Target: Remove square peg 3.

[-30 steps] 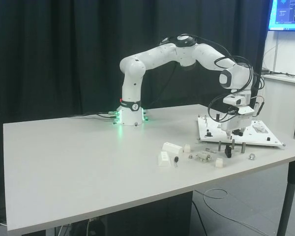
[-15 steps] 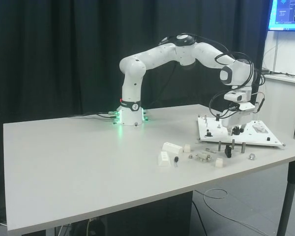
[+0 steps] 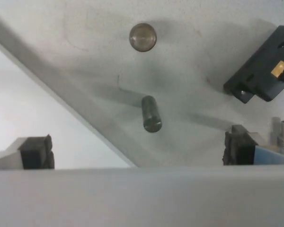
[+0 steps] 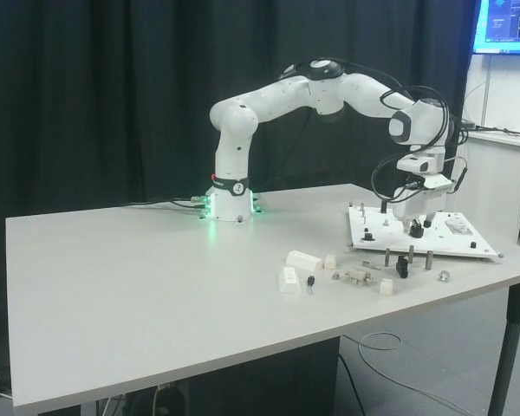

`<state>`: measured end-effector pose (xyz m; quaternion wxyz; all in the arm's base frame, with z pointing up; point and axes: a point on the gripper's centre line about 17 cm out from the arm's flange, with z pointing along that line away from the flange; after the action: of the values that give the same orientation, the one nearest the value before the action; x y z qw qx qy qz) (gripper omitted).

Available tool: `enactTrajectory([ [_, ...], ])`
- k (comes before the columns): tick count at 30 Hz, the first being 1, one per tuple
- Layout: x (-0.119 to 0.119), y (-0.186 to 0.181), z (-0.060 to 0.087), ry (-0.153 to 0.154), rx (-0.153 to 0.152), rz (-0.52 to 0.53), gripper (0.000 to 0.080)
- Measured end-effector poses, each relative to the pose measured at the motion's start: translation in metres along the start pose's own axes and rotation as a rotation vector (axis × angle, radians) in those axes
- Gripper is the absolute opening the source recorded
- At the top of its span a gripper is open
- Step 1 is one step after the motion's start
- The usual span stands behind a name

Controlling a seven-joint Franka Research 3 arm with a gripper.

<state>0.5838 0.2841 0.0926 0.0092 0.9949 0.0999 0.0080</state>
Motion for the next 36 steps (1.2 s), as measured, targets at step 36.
enactTrajectory([
  [36,-0.082,-0.111,-0.01,-0.139,0.027,0.067,0.08],
])
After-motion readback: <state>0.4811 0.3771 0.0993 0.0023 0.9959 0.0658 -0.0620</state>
